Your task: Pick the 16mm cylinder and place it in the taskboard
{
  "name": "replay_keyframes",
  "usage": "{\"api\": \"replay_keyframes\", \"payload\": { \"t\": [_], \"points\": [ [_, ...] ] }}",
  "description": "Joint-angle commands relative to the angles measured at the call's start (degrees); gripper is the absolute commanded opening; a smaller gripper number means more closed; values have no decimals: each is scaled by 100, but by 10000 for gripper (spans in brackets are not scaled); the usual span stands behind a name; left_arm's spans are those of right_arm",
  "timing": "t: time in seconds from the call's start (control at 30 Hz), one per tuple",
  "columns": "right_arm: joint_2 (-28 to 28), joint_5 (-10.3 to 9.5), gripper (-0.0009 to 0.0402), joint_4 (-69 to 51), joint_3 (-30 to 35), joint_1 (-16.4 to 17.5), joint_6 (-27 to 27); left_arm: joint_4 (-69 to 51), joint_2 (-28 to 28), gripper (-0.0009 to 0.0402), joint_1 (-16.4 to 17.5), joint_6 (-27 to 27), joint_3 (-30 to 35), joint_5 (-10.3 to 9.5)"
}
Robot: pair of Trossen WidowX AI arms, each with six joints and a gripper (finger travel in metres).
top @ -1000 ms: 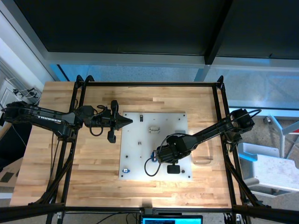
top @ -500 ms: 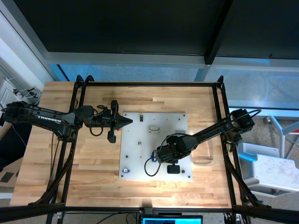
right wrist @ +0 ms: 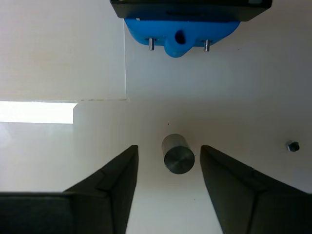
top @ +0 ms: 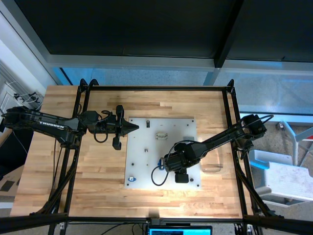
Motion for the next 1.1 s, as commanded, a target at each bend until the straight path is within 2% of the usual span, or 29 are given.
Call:
{"api": "replay_keyframes", "payload": {
  "t": [0.03, 0.23, 1.1],
  "points": [
    [-4, 24, 208, -11, 4, 4, 2, 0, 0, 0, 0, 2, 0, 2],
    [-15, 24, 230, -11, 4, 7, 2, 0, 0, 0, 2, 2, 0, 2],
    [-15, 24, 231, -11, 4, 4, -15, 0, 0, 0, 2, 2, 0, 2]
  ]
}}
